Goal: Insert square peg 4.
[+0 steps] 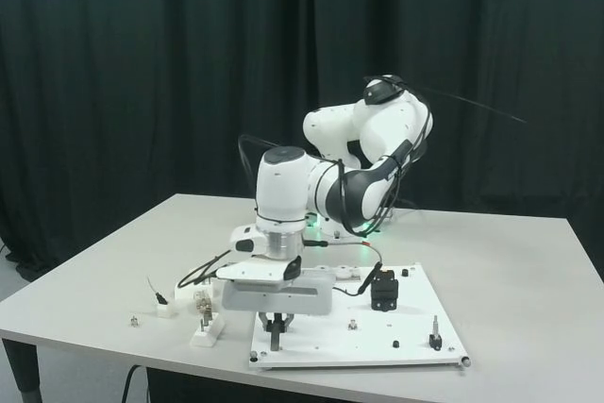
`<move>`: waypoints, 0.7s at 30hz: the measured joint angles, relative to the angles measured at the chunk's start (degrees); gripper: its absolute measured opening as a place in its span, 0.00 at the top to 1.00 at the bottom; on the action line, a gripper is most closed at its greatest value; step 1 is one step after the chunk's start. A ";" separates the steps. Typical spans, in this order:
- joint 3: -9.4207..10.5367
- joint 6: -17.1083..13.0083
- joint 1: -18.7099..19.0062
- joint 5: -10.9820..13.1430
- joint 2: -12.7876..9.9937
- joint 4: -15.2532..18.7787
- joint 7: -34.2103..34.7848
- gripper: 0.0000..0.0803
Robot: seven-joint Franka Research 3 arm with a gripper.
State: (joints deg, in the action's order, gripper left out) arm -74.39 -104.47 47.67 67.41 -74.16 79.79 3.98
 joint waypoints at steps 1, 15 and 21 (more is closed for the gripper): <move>0.06 0.42 -0.35 -0.17 -0.03 -0.51 0.11 0.82; 1.07 3.95 -3.95 -2.24 -0.23 -5.83 1.87 0.82; 1.23 4.90 -4.24 -3.10 -0.24 -6.68 2.68 0.82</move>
